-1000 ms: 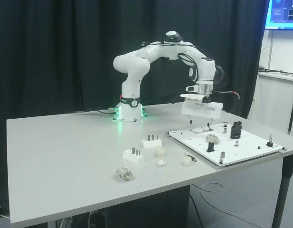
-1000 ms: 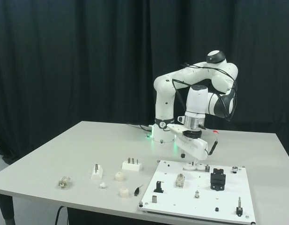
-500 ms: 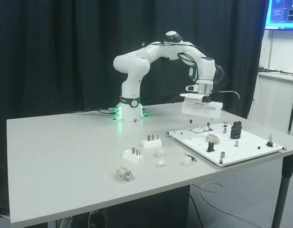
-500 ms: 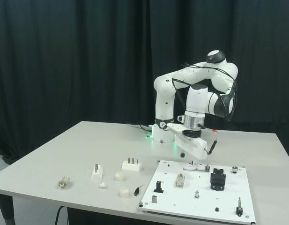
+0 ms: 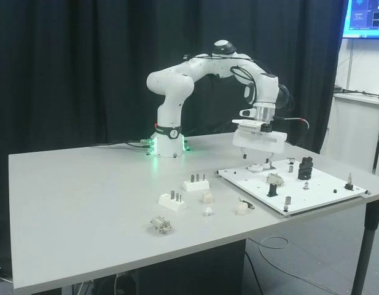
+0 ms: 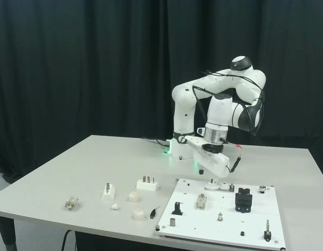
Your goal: Pick waterproof.
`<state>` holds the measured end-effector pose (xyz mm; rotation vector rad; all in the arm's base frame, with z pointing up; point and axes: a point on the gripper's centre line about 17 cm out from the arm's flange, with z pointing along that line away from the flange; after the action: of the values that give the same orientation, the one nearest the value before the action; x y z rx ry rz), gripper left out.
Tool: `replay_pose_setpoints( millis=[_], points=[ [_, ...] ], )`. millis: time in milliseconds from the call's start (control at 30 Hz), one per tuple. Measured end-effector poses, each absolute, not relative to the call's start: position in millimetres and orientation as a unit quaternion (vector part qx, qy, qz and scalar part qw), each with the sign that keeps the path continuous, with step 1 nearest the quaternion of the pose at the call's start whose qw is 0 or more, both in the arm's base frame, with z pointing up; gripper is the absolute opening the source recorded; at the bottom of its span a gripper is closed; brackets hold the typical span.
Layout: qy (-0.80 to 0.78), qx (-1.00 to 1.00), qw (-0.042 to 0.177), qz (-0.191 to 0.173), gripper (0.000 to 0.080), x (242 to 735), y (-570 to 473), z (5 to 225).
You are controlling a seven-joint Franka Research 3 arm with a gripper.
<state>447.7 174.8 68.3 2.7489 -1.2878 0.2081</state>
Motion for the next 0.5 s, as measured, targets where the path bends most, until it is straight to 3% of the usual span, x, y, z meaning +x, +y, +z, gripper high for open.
replay_pose_setpoints(
  millis=[500],
  points=[
    [-0.408,0.907,0.065,0.086,0.08,458.3,160.5,82.6]
  ],
)
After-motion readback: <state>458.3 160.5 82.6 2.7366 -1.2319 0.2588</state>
